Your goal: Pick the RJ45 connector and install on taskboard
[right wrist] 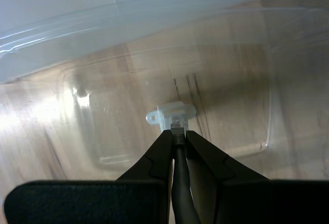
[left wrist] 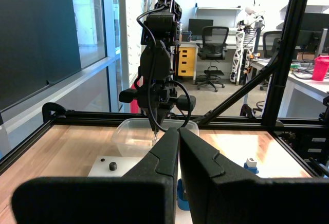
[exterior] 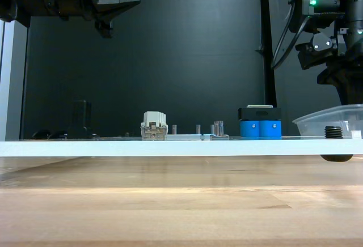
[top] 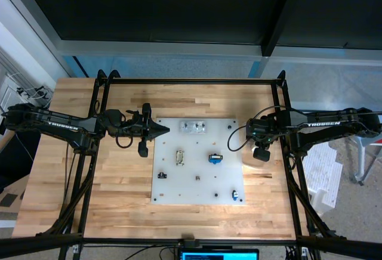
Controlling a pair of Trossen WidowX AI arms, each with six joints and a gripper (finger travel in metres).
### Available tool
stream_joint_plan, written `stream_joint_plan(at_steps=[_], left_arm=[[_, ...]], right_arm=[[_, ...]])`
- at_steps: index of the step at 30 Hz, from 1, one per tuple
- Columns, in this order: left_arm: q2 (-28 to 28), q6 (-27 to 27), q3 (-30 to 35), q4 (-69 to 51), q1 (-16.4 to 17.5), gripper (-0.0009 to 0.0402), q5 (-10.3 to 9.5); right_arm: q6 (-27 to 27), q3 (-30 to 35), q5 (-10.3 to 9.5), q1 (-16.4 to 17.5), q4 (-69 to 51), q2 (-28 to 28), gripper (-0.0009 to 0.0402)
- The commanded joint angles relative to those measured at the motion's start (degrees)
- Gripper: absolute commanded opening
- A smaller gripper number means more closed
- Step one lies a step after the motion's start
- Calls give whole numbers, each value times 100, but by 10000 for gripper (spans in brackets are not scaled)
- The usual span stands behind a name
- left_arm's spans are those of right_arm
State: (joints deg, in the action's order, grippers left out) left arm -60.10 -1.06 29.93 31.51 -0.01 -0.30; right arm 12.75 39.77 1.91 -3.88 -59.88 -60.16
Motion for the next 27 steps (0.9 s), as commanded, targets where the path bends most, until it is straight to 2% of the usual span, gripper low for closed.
stream_joint_plan(at_steps=[1,11,17,23,27], left_arm=[[0,0,2,0,0,0,2],[0,0,2,2,0,0,2],[0,0,2,0,0,0,2],[0,0,2,0,2,0,2],[-2,0,2,0,0,0,2]], right_arm=[[-20,127,0,0,-129,2,0],[-79,341,-7,2,-308,2,0],[13,715,-52,28,-557,2,0],[11,1058,-44,236,-560,-28,0],[52,1233,-48,494,-627,-39,0]])
